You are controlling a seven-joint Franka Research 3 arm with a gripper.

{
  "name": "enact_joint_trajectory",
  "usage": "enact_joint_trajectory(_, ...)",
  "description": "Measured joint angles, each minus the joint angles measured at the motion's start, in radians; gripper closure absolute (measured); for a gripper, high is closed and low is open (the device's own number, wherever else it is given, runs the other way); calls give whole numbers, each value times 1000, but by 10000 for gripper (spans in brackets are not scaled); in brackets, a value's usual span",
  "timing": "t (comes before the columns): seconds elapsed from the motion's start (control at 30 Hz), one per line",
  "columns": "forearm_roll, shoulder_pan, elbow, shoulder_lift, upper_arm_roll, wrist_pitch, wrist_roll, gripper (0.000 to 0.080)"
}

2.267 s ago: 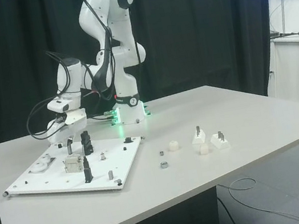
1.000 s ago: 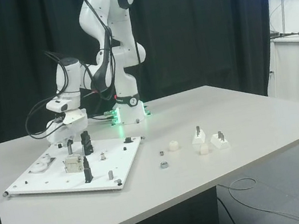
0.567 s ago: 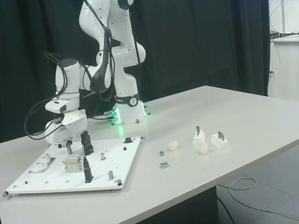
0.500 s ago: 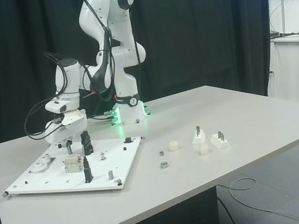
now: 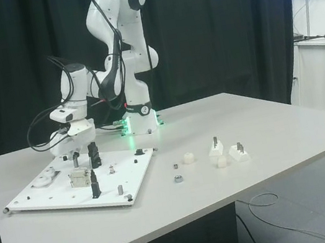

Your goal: Insert round peg 4.

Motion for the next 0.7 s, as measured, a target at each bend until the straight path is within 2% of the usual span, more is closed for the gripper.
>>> enact_joint_trajectory(0.6,20,0,7,2,4,0,0,654)
enact_joint_trajectory(0.63,20,0,8,3,4,0,0,195)
enact_joint_trajectory(0.7,20,0,10,3,4,0,0,195)
